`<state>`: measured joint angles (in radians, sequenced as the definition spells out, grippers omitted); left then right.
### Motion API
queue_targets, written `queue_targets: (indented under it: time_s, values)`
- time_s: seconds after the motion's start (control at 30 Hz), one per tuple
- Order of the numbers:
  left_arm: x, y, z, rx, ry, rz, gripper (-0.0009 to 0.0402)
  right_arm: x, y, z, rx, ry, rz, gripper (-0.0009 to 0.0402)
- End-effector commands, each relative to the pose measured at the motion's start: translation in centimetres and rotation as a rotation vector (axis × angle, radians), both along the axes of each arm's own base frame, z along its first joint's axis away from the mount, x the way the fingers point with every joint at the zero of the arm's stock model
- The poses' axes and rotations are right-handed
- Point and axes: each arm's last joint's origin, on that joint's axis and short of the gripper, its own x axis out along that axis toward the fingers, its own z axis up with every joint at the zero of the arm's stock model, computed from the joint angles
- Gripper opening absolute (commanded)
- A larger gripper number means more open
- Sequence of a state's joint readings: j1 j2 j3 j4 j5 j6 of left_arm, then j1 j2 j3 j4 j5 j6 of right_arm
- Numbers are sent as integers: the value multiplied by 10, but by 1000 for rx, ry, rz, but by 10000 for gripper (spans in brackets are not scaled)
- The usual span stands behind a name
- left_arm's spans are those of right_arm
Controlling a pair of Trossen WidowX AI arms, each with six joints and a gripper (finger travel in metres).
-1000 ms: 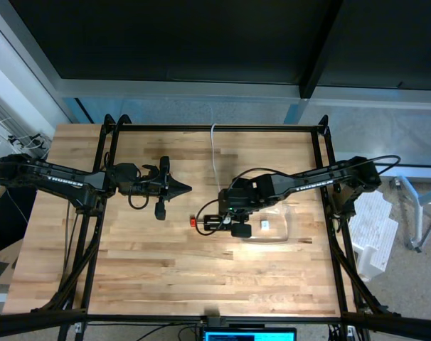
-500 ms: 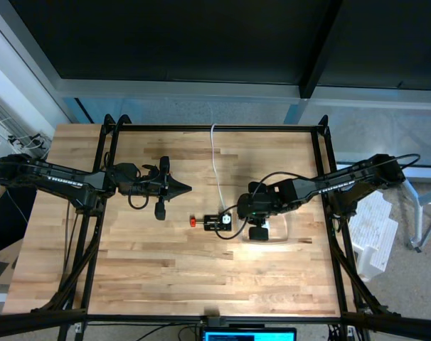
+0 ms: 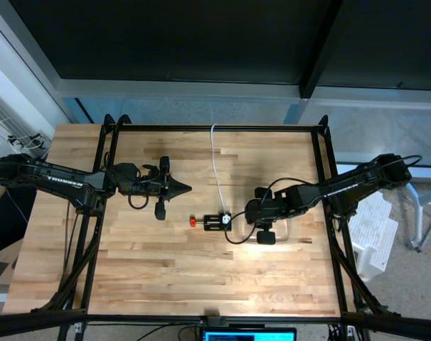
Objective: Remove the power plug from the receptacle and place in the container
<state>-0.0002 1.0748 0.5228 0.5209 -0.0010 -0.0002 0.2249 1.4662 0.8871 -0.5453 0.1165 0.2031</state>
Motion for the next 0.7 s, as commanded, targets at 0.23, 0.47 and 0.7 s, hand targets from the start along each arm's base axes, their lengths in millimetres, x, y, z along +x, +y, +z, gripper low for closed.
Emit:
queue_targets:
  time_s: [0.23, 0.47, 0.7]
  values:
    - [0, 0, 0, 0, 0, 0, 0, -7, 1, -7, 8, -23, -10, 20]
    - [0, 0, 0, 0, 0, 0, 0, -17, 2, -12, 1, -49, -29, 72]
    - [0, 0, 0, 0, 0, 0, 0, -25, 2, -14, 14, -65, -37, 112]
